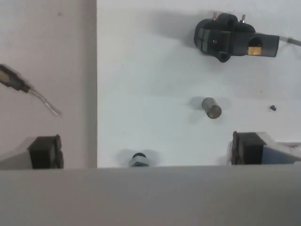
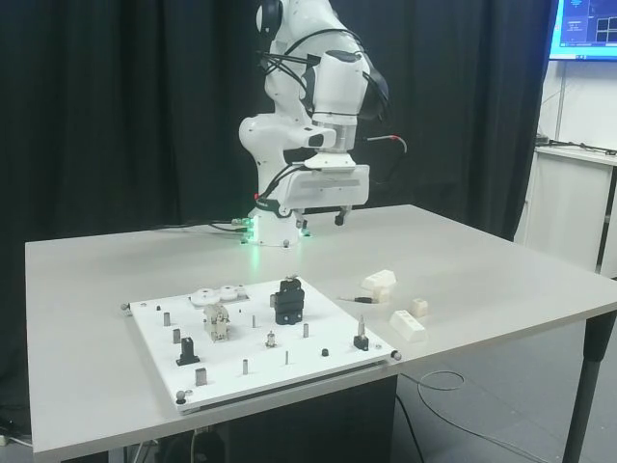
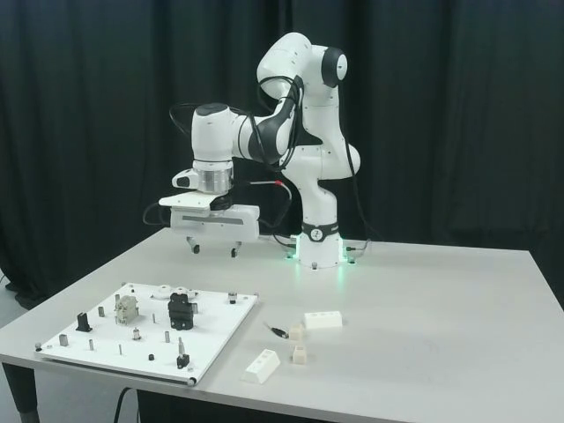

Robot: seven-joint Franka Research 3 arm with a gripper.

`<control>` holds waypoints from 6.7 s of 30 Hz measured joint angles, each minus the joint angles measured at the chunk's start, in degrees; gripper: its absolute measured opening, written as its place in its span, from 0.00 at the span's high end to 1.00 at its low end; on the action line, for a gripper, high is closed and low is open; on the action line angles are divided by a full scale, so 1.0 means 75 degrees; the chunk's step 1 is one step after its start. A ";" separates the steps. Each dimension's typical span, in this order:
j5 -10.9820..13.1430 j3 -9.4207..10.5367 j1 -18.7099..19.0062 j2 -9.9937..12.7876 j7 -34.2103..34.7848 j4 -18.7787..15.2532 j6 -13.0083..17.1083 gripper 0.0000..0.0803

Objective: Remove Ethernet.

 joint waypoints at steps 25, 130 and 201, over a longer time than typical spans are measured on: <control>0.0060 0.0044 0.0000 0.0025 0.0119 0.0018 0.0004 0.00; 0.1853 0.1088 -0.1624 0.3712 -0.0857 0.4546 0.0037 0.00; 0.2645 0.1175 -0.1732 0.5384 -0.0807 0.5325 0.0223 0.00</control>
